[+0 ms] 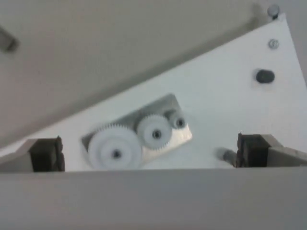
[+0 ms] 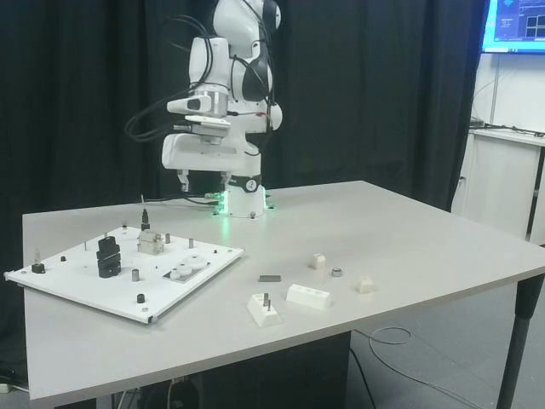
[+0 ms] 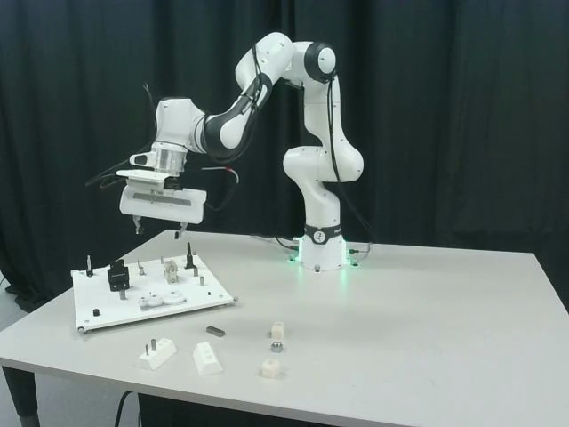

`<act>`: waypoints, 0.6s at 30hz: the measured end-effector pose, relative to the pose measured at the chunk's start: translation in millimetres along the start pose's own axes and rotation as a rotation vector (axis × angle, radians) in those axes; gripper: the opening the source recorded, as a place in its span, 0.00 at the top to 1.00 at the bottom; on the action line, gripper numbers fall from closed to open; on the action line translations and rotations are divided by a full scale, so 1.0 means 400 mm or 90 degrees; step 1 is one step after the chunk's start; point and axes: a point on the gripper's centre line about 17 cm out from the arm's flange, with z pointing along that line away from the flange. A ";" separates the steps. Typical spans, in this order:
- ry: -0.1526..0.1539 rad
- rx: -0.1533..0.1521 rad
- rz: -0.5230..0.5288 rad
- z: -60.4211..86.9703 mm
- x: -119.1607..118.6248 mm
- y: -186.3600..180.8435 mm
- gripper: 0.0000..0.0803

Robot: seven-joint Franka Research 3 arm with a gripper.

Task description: Pick square peg 2.

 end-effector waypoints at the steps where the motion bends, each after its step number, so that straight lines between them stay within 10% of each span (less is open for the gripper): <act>1: 0.002 0.001 0.005 0.003 0.009 -0.001 0.00; 18: 0.010 0.023 0.099 0.070 0.196 -0.031 0.00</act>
